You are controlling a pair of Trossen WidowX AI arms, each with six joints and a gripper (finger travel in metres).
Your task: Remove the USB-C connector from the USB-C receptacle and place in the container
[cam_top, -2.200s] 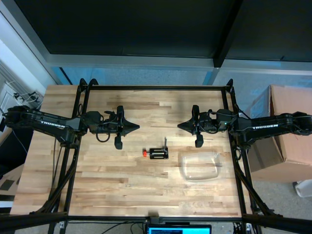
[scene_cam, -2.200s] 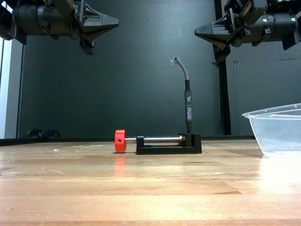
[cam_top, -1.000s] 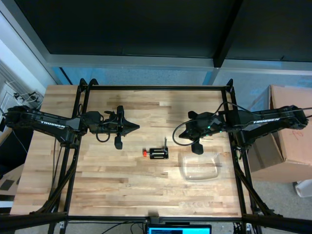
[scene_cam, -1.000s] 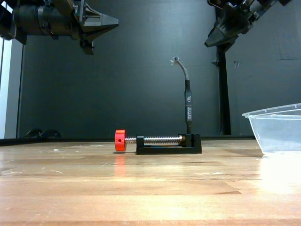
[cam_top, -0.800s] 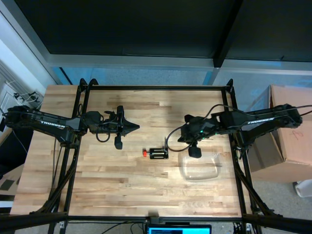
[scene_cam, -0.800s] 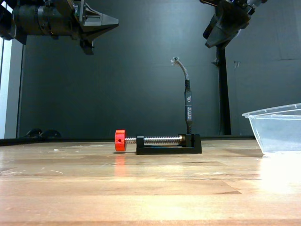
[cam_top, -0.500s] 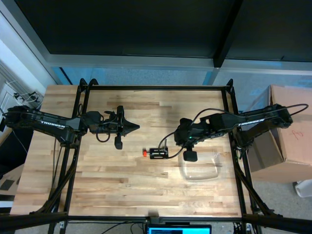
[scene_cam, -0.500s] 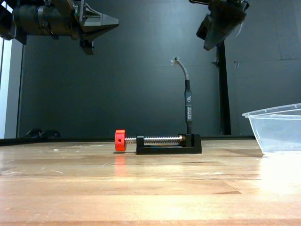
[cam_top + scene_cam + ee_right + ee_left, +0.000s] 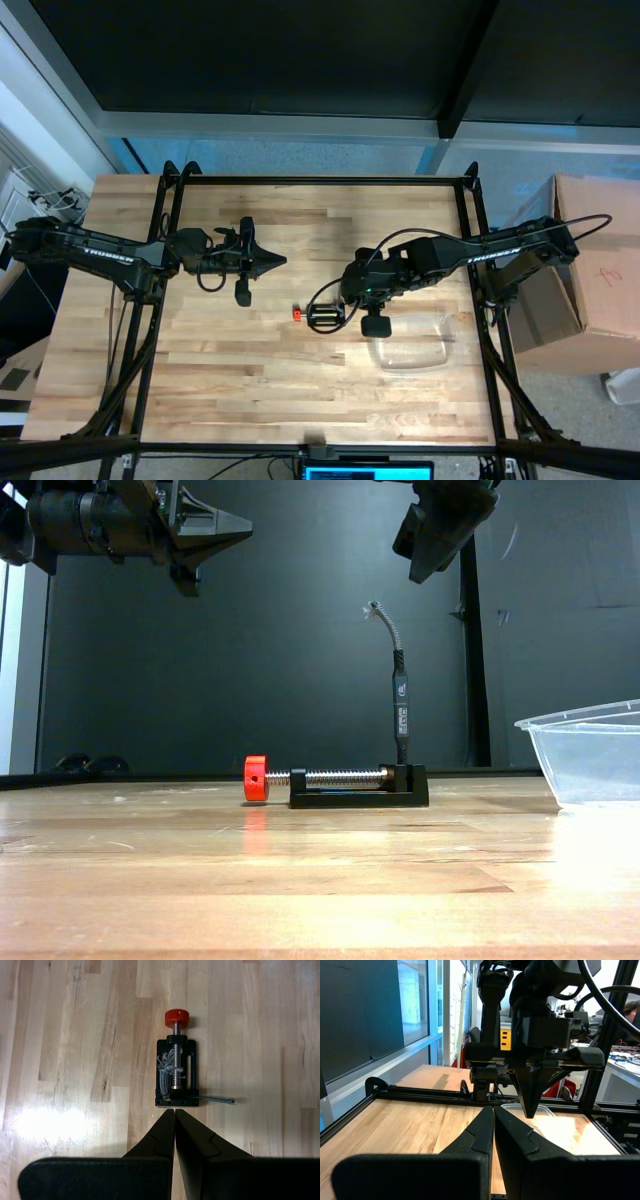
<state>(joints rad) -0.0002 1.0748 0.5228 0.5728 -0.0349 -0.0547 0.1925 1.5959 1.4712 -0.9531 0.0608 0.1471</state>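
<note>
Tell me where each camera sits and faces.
High view: above near edge, looking down; left claw left of centre, right claw by the vise.
Low view: tabletop level, looking along; USB-C connector upright in its receptacle, claws overhead.
Left wrist view: along shut left claw toward right arm.
Right wrist view: down past shut right claw onto vise.
Shared: vise in high, low, right wrist views.

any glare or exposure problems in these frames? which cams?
Low view: glare whitens the table by the container; the USB-C connector, upright in its receptacle, shows dark on dark. Right wrist view: hot spot on the table; right gripper shut above the vise. Left wrist view: blown windows; left gripper shut, high over the table's left.
</note>
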